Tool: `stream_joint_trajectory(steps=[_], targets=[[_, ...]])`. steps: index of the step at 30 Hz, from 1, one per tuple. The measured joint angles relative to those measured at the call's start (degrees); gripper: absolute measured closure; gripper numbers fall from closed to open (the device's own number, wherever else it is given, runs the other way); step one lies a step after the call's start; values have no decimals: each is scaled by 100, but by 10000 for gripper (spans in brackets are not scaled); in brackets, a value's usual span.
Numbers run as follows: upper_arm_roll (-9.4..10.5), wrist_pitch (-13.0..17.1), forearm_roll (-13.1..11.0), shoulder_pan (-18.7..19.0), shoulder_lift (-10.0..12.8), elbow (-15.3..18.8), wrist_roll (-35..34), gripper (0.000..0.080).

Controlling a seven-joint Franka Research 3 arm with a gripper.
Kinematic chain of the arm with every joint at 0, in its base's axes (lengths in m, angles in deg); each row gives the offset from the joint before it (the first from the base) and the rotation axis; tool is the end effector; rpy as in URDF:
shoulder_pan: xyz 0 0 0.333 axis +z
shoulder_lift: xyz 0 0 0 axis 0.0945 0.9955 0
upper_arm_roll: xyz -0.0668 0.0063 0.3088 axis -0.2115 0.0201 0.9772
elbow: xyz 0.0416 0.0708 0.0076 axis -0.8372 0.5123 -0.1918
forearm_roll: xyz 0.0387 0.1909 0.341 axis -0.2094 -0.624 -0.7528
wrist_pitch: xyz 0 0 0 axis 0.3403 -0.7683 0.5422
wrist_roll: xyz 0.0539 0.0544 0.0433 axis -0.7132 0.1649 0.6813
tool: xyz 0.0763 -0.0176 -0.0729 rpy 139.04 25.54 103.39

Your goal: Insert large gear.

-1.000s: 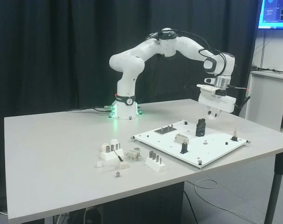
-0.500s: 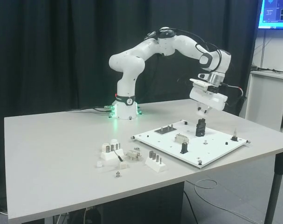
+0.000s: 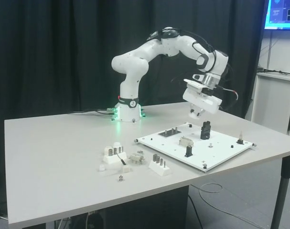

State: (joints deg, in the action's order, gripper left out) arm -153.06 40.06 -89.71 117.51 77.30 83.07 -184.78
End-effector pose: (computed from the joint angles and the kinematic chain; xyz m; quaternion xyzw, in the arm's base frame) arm 0.4255 0.2410 0.2754 0.5312 -0.8304 0.0962 0.1375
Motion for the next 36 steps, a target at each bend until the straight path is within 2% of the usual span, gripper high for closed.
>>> stream_joint_trajectory(steps=[7, 20, 28, 36], targets=[[-124, 114, 39, 2, 0, 353, 346, 475], [-301, 537, 35, -1, 1, 1084, 963, 475], [-348, 817, -153, -59, 1, 1463, 1172, 476], [-348, 978, -443, -359, 9, 1615, 1534, 476]])
